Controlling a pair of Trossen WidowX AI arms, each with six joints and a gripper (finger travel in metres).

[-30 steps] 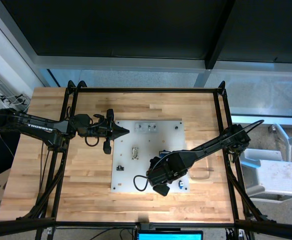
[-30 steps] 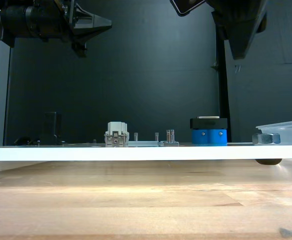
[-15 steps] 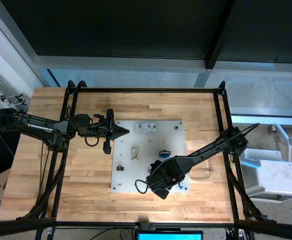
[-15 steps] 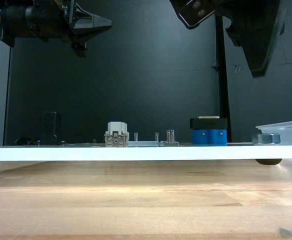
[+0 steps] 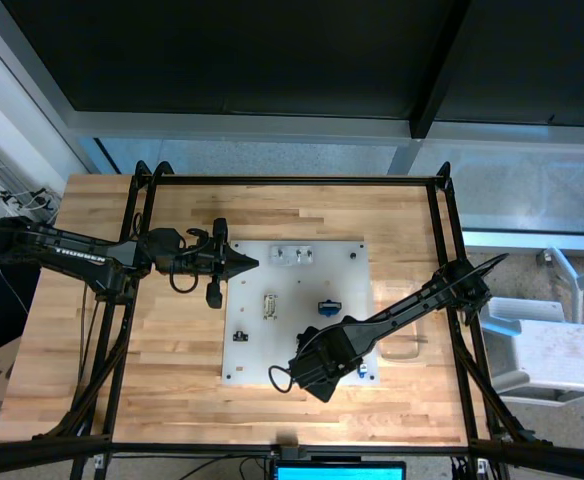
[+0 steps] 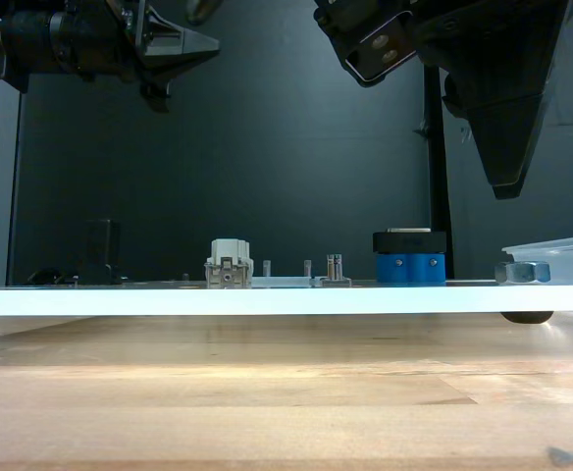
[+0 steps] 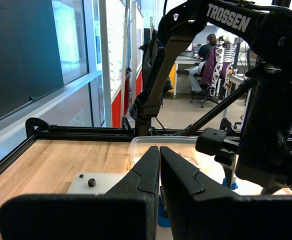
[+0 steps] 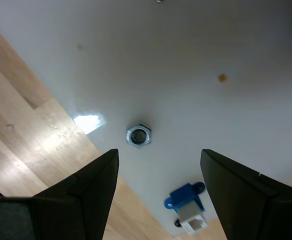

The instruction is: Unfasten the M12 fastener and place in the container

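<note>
The silver M12 nut (image 8: 138, 135) sits low on the white board (image 8: 196, 60) near its edge, apparently run fully down on its stud, with no ribs showing. In the low view the nut (image 6: 522, 272) stands in front of the clear container (image 6: 561, 250), not inside it. My right gripper (image 8: 159, 152) hangs open above the nut, one finger on each side and well clear of it. From above, the right gripper (image 5: 317, 372) covers the board's near right part, beside the container (image 5: 404, 352). My left gripper (image 5: 242, 262) is shut and held high at the board's far left.
A grey-beige connector (image 5: 269, 305) and a blue connector (image 5: 328, 307) stand mid-board. A small blue clip (image 8: 186, 197) lies close to the nut. Black frame rails (image 5: 447, 260) border the table, and bare wood (image 8: 31, 125) starts just past the board's edge.
My right gripper has moved toward the table's near edge and a little left, and it hangs lower in the low view. The left arm and the nut have not moved.
</note>
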